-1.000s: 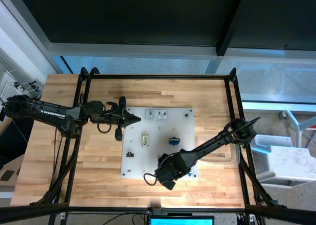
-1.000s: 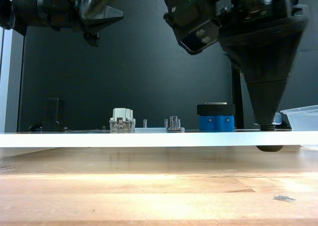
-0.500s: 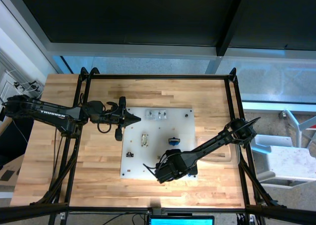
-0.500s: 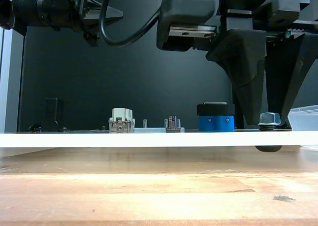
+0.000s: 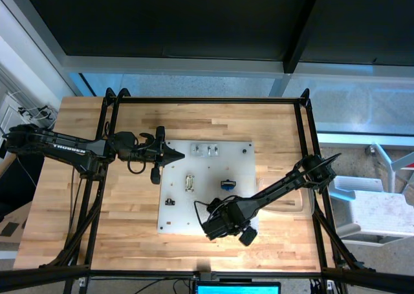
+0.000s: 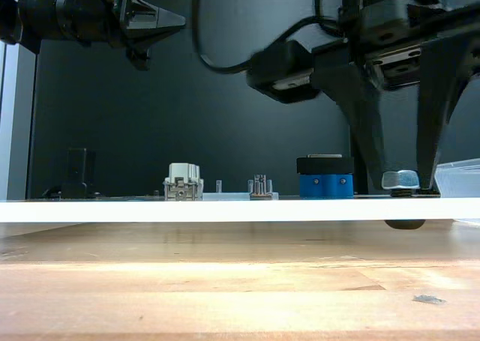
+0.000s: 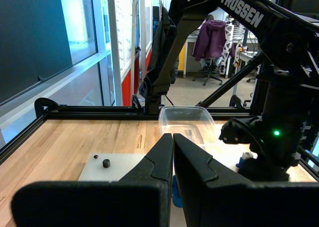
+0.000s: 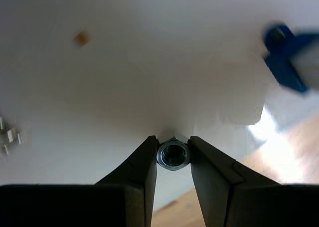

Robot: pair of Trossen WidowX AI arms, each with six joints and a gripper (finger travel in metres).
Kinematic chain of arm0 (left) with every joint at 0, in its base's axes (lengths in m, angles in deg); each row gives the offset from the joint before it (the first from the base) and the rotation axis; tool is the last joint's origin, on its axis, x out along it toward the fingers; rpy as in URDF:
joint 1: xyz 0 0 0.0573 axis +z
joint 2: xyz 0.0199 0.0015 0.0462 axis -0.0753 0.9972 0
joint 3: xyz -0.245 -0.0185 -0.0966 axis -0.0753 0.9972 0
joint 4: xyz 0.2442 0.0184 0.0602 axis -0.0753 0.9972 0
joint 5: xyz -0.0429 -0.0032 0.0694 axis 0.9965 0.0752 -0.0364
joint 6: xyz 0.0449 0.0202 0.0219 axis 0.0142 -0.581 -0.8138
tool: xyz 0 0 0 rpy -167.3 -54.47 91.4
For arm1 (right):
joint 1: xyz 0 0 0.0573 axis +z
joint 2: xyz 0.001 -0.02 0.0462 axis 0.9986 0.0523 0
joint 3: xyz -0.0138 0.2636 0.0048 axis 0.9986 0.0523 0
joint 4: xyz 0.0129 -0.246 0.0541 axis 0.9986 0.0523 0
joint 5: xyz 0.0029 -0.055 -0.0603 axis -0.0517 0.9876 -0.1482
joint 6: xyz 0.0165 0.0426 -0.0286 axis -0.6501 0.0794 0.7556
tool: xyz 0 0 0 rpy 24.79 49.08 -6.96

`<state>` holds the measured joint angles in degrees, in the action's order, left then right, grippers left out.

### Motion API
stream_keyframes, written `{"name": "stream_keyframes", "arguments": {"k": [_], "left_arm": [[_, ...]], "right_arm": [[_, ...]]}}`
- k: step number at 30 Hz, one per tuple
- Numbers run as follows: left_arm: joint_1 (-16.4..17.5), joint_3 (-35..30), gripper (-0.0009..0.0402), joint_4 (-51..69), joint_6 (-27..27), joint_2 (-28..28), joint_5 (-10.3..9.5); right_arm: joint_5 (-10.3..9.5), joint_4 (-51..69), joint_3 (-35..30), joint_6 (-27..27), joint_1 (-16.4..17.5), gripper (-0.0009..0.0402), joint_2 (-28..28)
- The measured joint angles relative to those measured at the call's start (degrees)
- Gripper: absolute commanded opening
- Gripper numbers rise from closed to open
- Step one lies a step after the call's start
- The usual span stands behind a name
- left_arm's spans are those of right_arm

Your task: Pick the M12 fastener and fasten on the M12 threads

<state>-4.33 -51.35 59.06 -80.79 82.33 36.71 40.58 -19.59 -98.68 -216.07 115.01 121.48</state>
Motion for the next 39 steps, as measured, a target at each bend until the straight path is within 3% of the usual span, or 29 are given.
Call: {"name": "stream_keyframes", "arguments": {"k": [5, 39], "left_arm": [[0.0, -0.02, 0.0, 0.0, 0.0, 0.0, 0.0], [0.0, 0.0, 0.0, 0.0, 0.02, 0.0, 0.0]], "right_arm": [[0.04, -0.02, 0.0, -16.63, 0.02, 0.002, 0.0], [0.07, -0.15, 0.0, -15.96, 0.11, 0.002, -0.02]]}}
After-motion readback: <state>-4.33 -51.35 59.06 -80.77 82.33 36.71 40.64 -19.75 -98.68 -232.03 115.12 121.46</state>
